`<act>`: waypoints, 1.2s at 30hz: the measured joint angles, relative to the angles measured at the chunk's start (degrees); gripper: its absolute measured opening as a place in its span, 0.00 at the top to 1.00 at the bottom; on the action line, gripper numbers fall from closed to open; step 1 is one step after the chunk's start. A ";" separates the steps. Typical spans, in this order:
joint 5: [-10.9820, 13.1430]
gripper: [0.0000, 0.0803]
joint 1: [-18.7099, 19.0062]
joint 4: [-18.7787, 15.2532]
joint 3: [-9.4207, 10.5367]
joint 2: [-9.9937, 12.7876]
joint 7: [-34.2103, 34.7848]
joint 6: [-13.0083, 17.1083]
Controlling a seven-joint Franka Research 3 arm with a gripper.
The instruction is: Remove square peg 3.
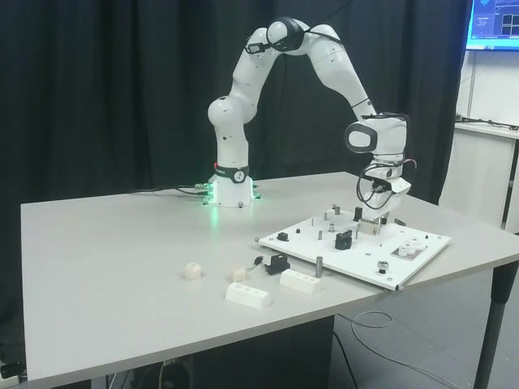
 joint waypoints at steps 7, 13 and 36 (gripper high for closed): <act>-0.03 0.57 -0.17 0.00 0.13 0.00 -0.07 -0.03; -0.03 0.79 -0.29 0.01 0.21 -0.01 -0.28 -0.05; -0.03 0.86 -0.87 1.99 0.12 -4.01 -0.28 -9.26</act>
